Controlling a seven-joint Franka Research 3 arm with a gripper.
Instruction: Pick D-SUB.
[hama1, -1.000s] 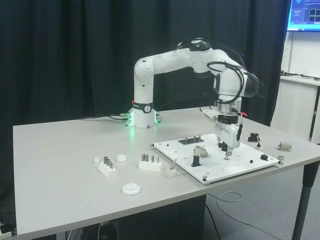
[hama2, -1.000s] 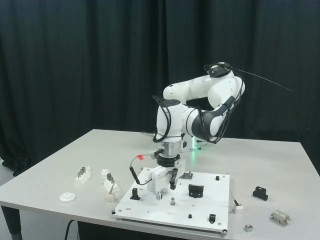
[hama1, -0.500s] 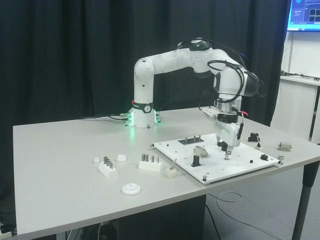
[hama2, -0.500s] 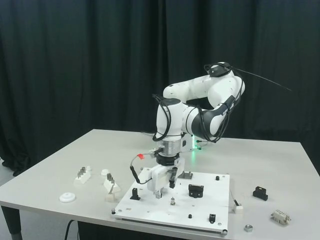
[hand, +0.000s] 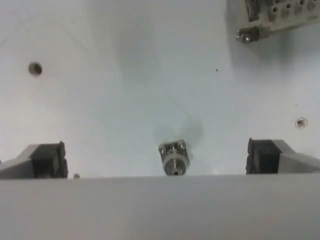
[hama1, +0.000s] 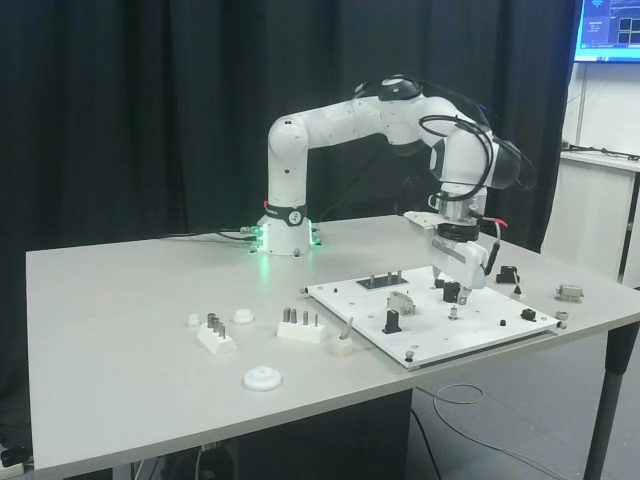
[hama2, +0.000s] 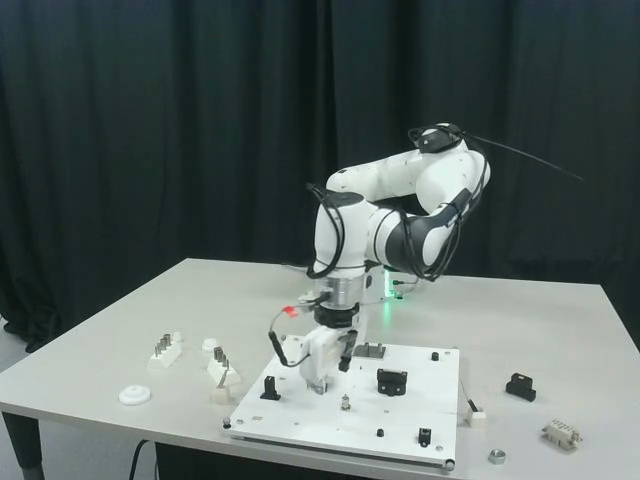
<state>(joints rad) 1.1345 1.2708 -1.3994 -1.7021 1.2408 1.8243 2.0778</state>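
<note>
No readable text, label, brand, number or sign is shown in any view. Lines of writing are displayed on a screen (hama1: 610, 28) at the far right of the first room view, but they cannot be made out. No marking can be read on the arm (hama2: 400, 215).

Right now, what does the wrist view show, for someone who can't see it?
Two black fingers stand wide apart and empty over a white board, with a small metal stud between them. A grey connector, perhaps the D-SUB, shows partly at one corner.
</note>
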